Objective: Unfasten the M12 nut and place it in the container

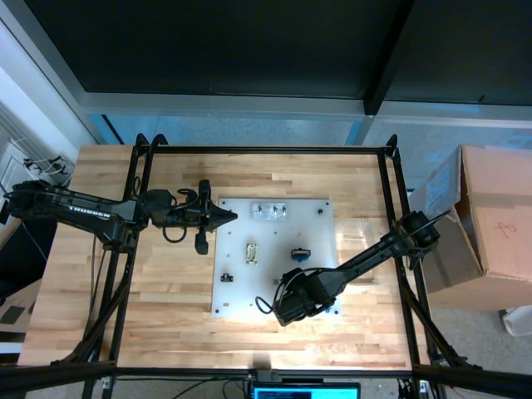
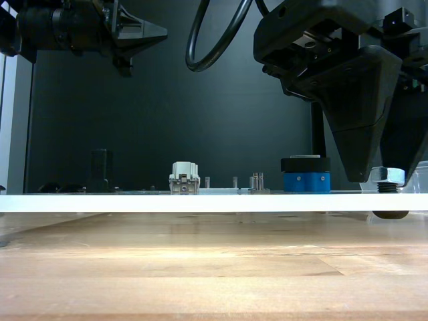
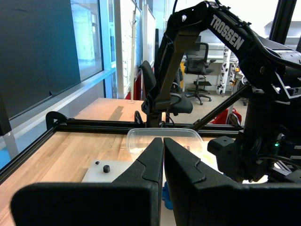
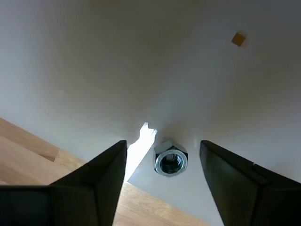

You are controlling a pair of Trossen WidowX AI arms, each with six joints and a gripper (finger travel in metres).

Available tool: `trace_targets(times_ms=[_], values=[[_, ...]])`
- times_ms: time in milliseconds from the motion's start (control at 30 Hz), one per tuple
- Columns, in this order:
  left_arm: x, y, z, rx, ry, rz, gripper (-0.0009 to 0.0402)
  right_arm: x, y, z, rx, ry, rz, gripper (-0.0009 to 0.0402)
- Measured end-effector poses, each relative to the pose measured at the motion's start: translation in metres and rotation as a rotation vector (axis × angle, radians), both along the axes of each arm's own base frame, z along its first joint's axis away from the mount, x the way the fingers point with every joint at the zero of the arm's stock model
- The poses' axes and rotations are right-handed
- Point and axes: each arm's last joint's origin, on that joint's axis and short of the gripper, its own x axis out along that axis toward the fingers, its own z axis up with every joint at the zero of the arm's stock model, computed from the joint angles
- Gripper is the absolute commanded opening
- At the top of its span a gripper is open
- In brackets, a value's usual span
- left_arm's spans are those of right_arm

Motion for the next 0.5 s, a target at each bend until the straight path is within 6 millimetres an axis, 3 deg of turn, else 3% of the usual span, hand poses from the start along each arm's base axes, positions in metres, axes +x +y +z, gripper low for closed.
trace_targets(times_ms=[500], values=[[0.0,0.0,-0.0001,0.0,0.0,0.0,0.0,-0.0008,-0.0003,-0.0002,-0.004,0.006,0.002,0.0052]])
